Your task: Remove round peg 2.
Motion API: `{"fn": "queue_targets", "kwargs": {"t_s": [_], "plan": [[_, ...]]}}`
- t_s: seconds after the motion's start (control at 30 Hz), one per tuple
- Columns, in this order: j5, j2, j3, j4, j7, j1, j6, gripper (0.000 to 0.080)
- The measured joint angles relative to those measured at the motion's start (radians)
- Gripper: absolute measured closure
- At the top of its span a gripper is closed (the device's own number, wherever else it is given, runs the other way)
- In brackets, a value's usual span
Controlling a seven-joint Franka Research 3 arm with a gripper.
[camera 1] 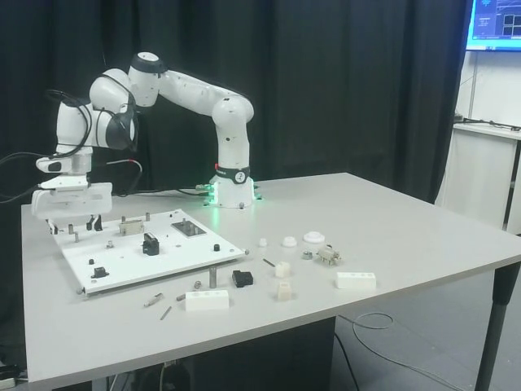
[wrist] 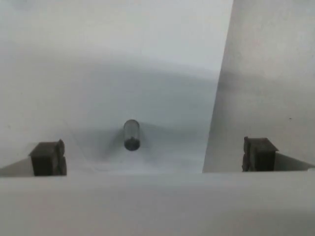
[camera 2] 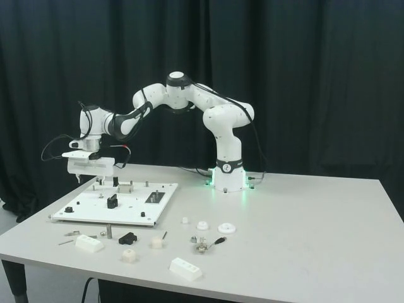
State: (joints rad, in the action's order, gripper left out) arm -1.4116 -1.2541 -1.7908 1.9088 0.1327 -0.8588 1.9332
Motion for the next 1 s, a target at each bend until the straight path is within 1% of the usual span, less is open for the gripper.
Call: {"fn": "queue_targets", "kwargs": {"t_s": [0.33, 0.57, 0.77, 1.0], "plan": [[0.051, 0.000, -0.030, -0.008, -0.014, 0.011, 0.040, 0.0003], [0.078, 0.000, -0.038, -0.008, -0.014, 0.011, 0.043, 0.0003], [0.091, 0.000, -0.040, -0.007, -0.013, 0.007, 0.043, 0.0003], [0.092, 0.000, -0.043, -0.006, -0.010, 0.002, 0.043, 0.0003]]}}
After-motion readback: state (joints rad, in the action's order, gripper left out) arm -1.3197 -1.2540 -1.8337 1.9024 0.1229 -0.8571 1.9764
